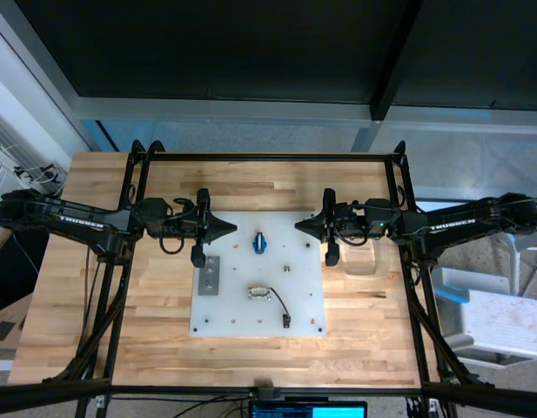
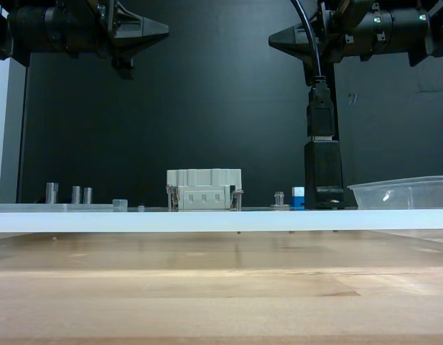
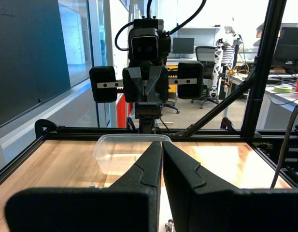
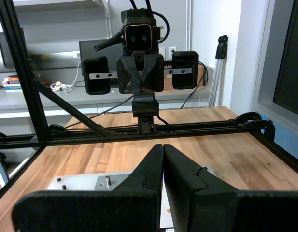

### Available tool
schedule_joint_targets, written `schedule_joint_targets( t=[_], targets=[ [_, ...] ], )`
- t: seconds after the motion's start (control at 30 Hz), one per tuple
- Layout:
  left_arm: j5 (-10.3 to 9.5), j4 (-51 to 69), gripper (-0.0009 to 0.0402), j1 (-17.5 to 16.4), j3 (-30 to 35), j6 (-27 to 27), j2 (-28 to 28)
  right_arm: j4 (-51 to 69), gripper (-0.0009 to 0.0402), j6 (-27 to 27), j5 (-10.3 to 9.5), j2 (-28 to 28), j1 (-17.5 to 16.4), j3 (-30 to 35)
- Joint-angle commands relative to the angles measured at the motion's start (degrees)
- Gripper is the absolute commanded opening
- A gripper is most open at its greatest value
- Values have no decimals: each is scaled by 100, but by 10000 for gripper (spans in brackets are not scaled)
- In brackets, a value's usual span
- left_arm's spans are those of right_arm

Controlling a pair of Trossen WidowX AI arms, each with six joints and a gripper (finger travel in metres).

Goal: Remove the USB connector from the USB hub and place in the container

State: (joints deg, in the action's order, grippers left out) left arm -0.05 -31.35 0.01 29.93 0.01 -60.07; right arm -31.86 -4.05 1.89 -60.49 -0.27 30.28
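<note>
Connector (image 2: 321, 122) stands upright, plugged into the hub (image 2: 323, 172) at the board's (image 1: 242, 313) near edge. The container (image 1: 365, 261) lies just off the board's right side. Left gripper (image 1: 229, 228) and right gripper (image 1: 298, 225) hover above the board's far part, well apart from the connector, tips facing each other. Both are pinched closed and hold nothing.

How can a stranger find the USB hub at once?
Both arms hover over a white board, the left gripper and right gripper shut above its far side. Near the board's near edge, right of centre, sits the USB hub. It is the tiny black block with the thin black USB connector plugged into it, unlike the wider silver-beige plug.
</note>
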Motion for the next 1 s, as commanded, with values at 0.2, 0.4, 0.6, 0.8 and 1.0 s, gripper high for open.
schedule_joint_targets(
  t=[0.2,0.4,0.6,0.8,1.0],
  targets=[
    [0,-2,1,-2,2,-2,-4,-131,0,0,-24,2,-11,2],
    [0,-2,1,0,2,-2,-4,-129,0,-7,-50,46,-11,2],
    [0,0,1,0,2,-2,-4,-66,0,-136,-50,68,-15,13],
    [0,-2,1,-2,2,-2,-4,1488,0,-293,-177,127,-15,654],
    [2,0,1,0,2,-2,-4,3482,0,-291,-446,101,-96,1582]
  ],
)
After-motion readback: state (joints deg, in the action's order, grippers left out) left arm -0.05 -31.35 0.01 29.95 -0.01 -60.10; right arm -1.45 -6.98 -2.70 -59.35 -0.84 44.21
